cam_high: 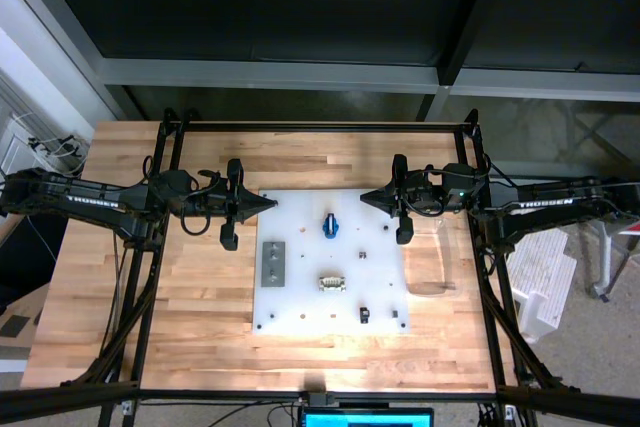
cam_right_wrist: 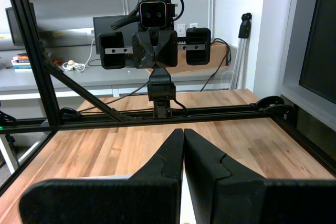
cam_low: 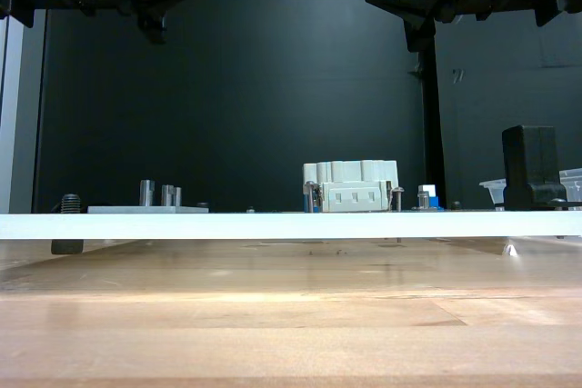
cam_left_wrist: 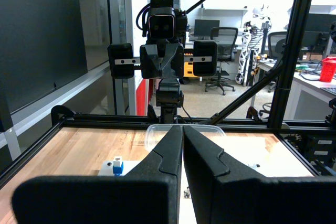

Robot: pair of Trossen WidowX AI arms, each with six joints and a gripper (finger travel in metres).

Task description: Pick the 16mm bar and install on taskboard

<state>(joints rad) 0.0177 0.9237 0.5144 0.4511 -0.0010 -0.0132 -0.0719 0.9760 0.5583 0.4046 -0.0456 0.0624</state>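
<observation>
Wedge-tipped left gripper [cam_high: 270, 204], right gripper [cam_high: 366, 197] aloft

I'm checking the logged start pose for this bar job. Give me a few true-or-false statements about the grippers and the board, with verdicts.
1. The left gripper and the right gripper are both shut on nothing. True.
2. The left gripper rests on the white board. False: it hangs well above it.
3. A clear tub stands on the table right of the board. True.
4. The right gripper holds the bar. False: it holds nothing, and I cannot tell where the bar lies.
5. The blue part lies off the board. False: it sits on the board.
</observation>
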